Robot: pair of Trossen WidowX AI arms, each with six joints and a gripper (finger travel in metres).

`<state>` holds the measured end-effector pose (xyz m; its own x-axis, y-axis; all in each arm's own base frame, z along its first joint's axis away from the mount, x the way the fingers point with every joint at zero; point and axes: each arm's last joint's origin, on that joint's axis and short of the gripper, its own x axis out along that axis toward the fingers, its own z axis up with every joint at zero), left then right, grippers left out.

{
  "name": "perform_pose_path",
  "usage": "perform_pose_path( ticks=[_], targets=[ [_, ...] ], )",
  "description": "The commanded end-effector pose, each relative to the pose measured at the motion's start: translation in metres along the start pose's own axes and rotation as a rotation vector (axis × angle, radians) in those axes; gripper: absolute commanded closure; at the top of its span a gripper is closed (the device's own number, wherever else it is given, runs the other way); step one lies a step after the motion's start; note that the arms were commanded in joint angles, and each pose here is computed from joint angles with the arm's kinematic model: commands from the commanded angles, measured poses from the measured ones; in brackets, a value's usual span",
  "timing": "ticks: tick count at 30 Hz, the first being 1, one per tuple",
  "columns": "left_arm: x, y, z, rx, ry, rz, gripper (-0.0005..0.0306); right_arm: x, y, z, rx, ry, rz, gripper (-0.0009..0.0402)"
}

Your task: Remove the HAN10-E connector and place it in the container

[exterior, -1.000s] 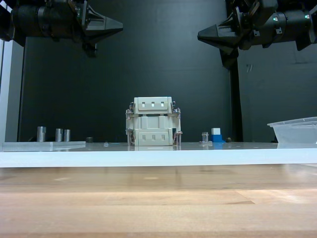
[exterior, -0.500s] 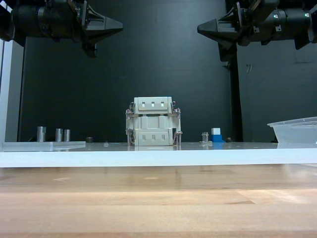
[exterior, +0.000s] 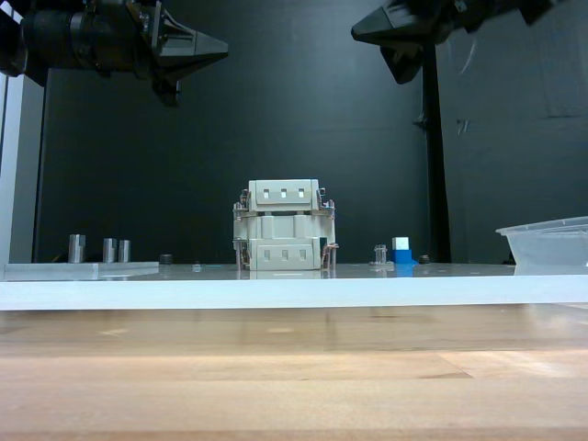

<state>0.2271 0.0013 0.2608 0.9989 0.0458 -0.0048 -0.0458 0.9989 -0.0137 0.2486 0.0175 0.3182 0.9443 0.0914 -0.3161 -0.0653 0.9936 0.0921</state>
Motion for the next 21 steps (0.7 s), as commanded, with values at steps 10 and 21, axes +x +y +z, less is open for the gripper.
perform_pose_path(
  ticks=[10, 21],
  targets=[
    [0.0, 0.0, 0.0, 0.0, 0.0, 0.0, 0.03, 0.021, 0.017, 0.053, 0.006, 0.258, 0.014, 0.0393],
    [0.0, 0.0, 0.0, 0.0, 0.0, 0.0, 0.03, 0.048, 0.036, 0.082, 0.02, 0.454, 0.017, 0.0393]
  ],
)
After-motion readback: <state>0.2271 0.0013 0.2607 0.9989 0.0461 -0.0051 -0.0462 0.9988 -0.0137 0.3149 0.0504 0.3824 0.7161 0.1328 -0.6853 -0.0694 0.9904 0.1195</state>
